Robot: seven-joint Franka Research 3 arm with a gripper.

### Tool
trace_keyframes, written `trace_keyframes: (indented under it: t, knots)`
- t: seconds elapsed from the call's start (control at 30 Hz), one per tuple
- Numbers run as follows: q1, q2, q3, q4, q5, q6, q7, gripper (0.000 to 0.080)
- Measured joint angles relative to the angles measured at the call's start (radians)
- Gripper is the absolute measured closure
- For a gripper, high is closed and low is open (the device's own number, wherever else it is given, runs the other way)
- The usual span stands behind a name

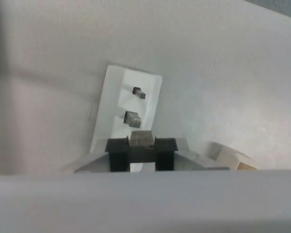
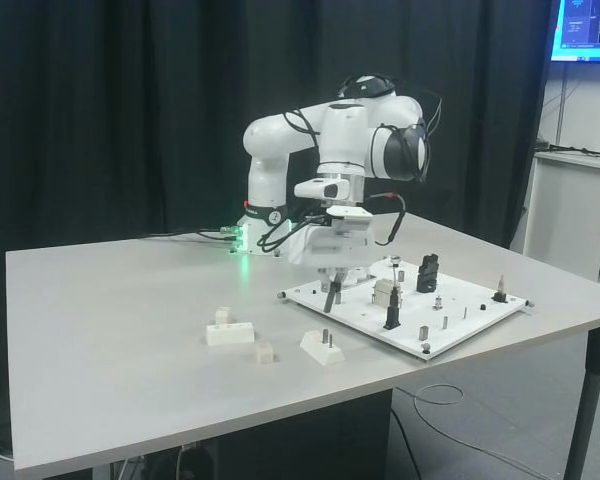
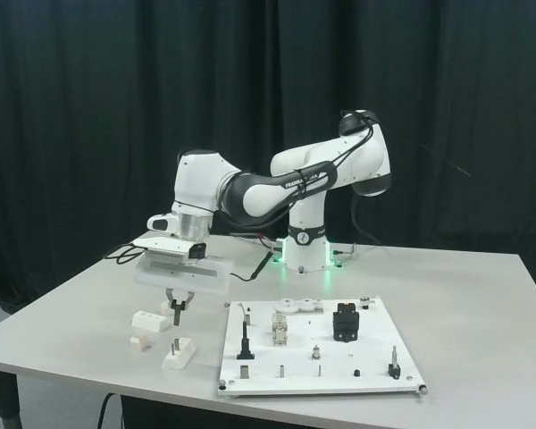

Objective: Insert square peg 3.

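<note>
wrist view: we see the gripper in the lower centre of the frame, its two black fingers drawn in against a small grey square peg held between them. beyond it, in the centre of the frame, lies a white peg holder carrying two further grey pegs. a small white block sits at the lower right.

first room view: we see the white arm in the centre of the frame, with the gripper hanging above the grey table, near the left corner of the white assembly board. the peg holder rests on the table below centre, near two white blocks to its left. the gripped peg is too small to make out here.

second room view: we see the gripper at centre left, above the peg holder, with the assembly board to its right.

handling: we judge the peg to be light, rigid and smooth, probably metal, so it may slip or twist in a loose grip. we advise holding it on two opposite flat faces, near its upper end, leaving the lower end free to enter the square hole. we expect a close fit that calls for square alignment.
</note>
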Motion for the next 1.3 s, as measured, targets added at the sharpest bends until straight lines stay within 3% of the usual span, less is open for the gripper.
trace_keyframes:
  t: [1.3]
  knots:
    - [-0.002,-0.002,0.008,-0.011,0.002,0.005,-0.041,0.0696]
